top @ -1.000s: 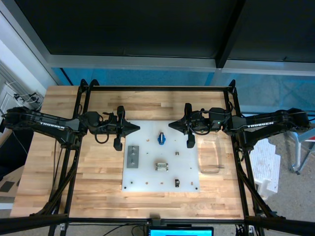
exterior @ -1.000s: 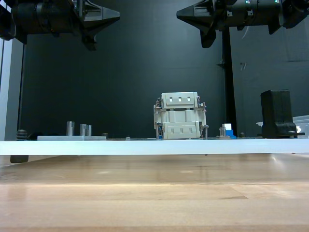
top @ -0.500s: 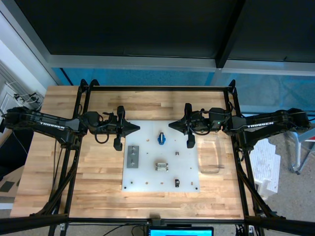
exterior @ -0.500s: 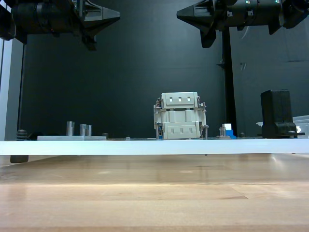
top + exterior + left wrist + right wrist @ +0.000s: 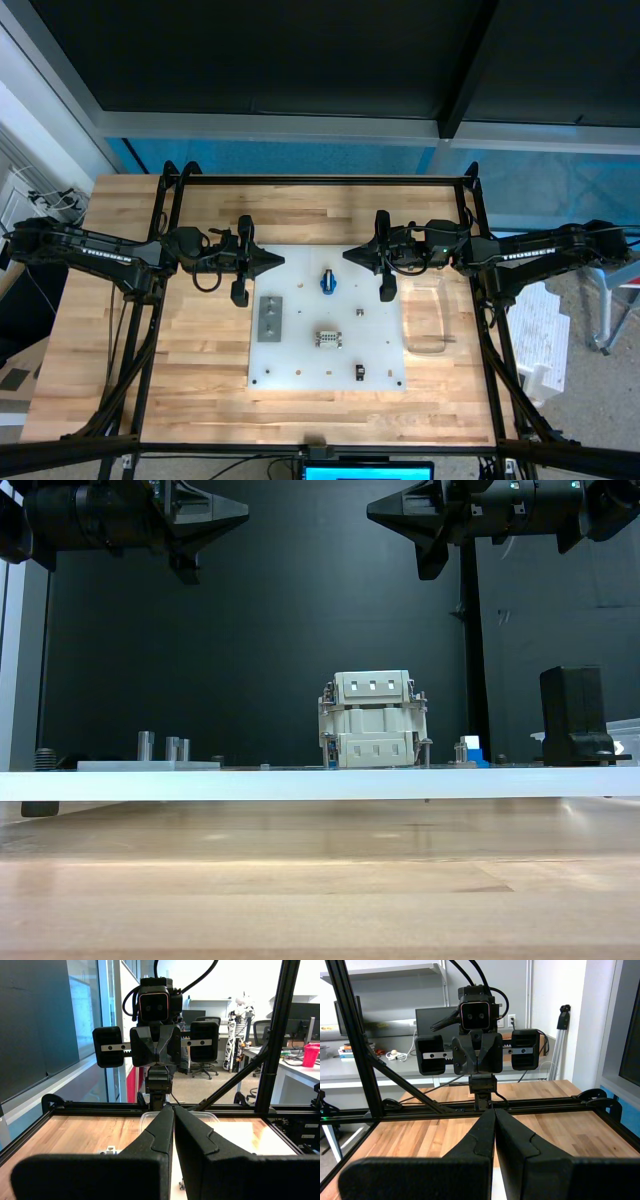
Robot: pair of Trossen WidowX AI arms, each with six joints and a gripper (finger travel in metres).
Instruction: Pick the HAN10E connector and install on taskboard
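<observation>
The HAN10E connector, a small beige-grey block with metal ends, stands on the white taskboard near its middle. In the low view the HAN10E connector rises from the taskboard as two stacked beige tiers. My left gripper hovers high over the board's far left corner, shut and holding nothing. My right gripper hovers over the far edge, pointing at the left one, also shut and holding nothing. Both hang well above the connector, the left gripper and right gripper apart from it. Each wrist view shows shut fingertips, left gripper and right gripper.
On the board are a grey metal block, a blue knob and a small black part. A clear plastic tray lies just right of the board. A black frame borders the wooden table.
</observation>
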